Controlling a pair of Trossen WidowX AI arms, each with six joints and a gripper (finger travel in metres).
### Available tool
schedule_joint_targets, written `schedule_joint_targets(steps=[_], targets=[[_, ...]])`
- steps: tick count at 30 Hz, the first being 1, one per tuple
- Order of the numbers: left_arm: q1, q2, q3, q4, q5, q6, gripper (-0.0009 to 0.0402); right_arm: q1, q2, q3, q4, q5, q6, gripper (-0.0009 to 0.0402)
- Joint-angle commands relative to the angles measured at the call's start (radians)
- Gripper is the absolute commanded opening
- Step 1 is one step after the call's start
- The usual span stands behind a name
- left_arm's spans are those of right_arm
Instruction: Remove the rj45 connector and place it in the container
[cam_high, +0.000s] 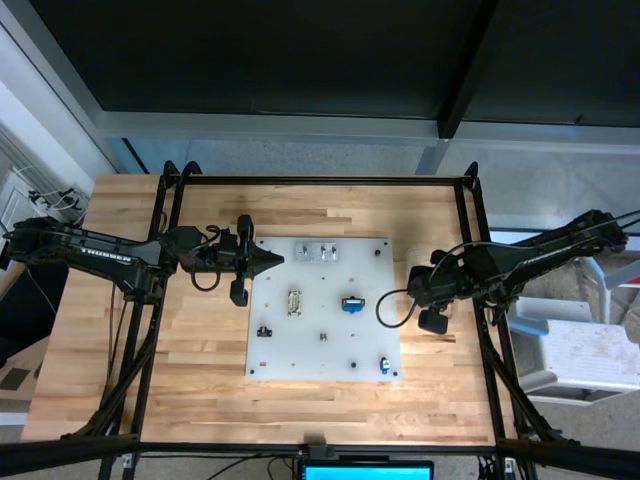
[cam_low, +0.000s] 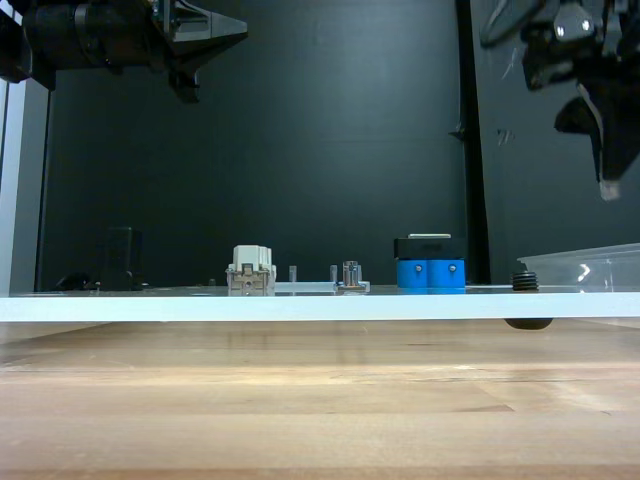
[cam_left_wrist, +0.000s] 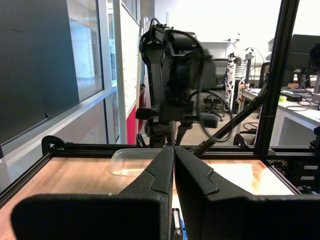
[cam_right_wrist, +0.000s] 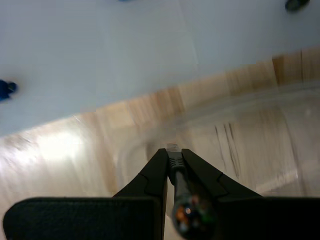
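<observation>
Aloft, left gripper (cam_high: 278, 259), right gripper (cam_right_wrist: 173, 151), connector (cam_right_wrist: 175, 162) above container (cam_low: 587, 269)

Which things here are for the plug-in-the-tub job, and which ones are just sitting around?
For the job: the plug, pinched in the right gripper above the clear tub.

Just lying about: the white board, its blue block and cream socket; the left gripper, shut, parked over the board's left edge.
</observation>
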Motion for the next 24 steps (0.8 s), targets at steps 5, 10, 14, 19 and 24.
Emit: schedule_joint_targets(steps=[5,10,14,19,24], targets=[[0.000,0.000,0.000,0.000,0.000,0.000,0.0001,-0.057,-0.096,-0.111,-0.011,0.000,-0.016,0.0000],[0.000,0.000,0.000,0.000,0.000,0.000,0.0001,-0.086,-0.132,-0.153,-0.047,-0.001,-0.016,0.0000],[0.000,0.000,0.000,0.000,0.000,0.000,0.0001,-0.092,-0.144,-0.161,-0.053,-0.020,-0.020,0.0000],[0.000,0.000,0.000,0.000,0.000,0.000,0.0001,-0.092,-0.146,-0.162,-0.054,-0.023,-0.022,0.0000],[0.000,0.000,0.000,0.000,0.000,0.000,0.0001,-0.092,-0.143,-0.163,-0.055,-0.023,-0.019,0.0000]])
